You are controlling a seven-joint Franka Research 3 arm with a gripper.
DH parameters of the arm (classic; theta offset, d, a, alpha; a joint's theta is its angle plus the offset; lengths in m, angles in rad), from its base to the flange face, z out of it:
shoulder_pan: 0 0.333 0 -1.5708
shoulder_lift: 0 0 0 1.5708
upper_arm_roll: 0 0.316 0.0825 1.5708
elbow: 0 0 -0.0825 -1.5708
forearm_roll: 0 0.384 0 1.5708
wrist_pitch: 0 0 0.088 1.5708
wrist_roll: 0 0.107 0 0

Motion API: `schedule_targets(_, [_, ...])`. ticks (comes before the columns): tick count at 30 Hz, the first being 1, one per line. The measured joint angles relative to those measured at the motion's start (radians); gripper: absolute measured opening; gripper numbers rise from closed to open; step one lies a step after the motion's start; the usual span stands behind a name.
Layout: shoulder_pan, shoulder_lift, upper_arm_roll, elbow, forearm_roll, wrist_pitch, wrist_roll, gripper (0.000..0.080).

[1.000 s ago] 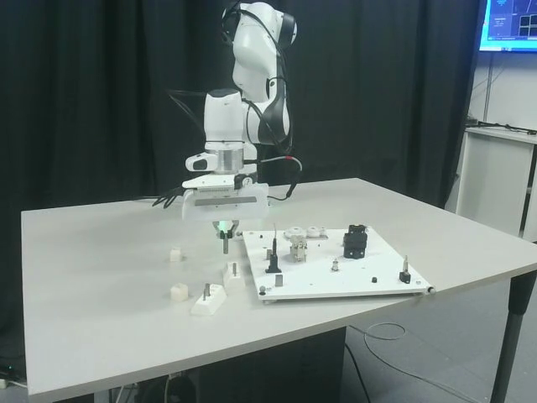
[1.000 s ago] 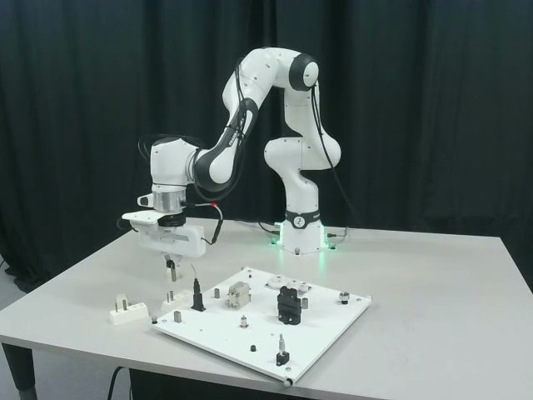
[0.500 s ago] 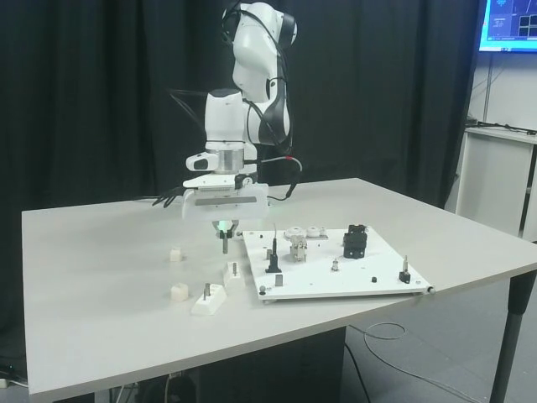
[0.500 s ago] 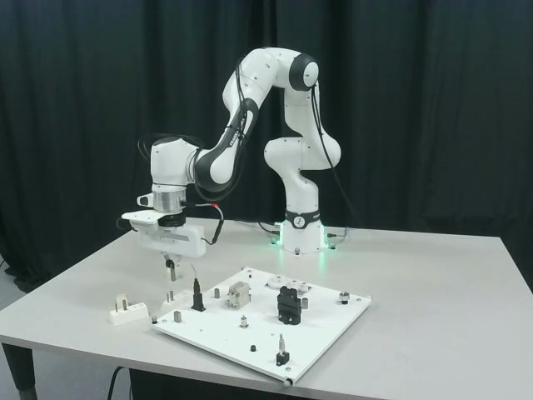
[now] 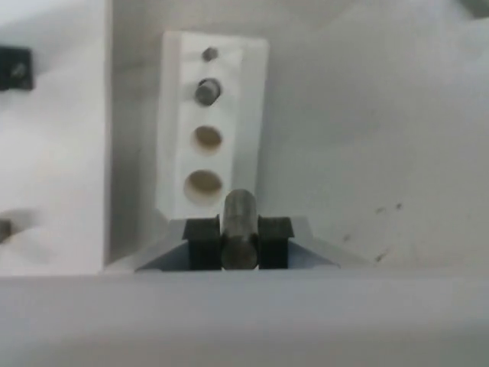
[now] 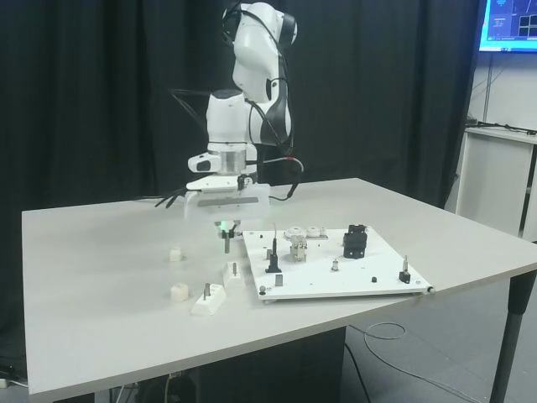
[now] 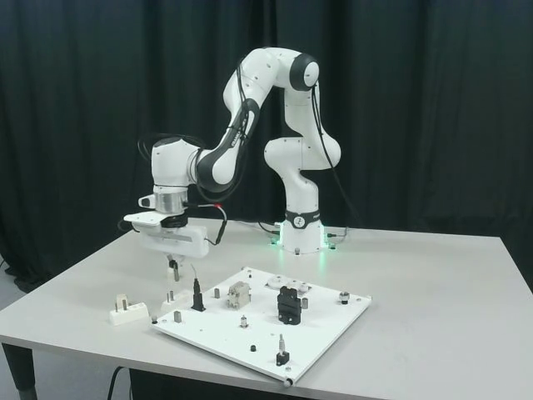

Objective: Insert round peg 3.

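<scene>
Round peg 3 (image 5: 240, 222) sits clamped upright in my tool (image 5: 240, 243), above the white holder block (image 5: 212, 122). Transport step, I judge; next I must align with the board (image 6: 336, 277) socket.

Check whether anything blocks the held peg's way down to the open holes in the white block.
Nothing visible does. The pincer is shut on the round peg, which hangs above the white block. Its two larger holes are open; a smaller peg sits farther along, off the path.
</scene>
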Motion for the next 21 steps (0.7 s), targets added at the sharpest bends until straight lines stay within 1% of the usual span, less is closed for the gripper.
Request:
schedule_targets(5, [0.011,-0.01,0.0,-0.003,-0.003,-0.046,0.005,0.01])
schedule_targets(10, [0.026,-0.034,0.0,-0.019,-0.018,-0.081,0.028,0.01])
schedule_targets(21, [0.071,-0.107,0.0,-0.093,-0.075,-0.087,0.116,0.01])
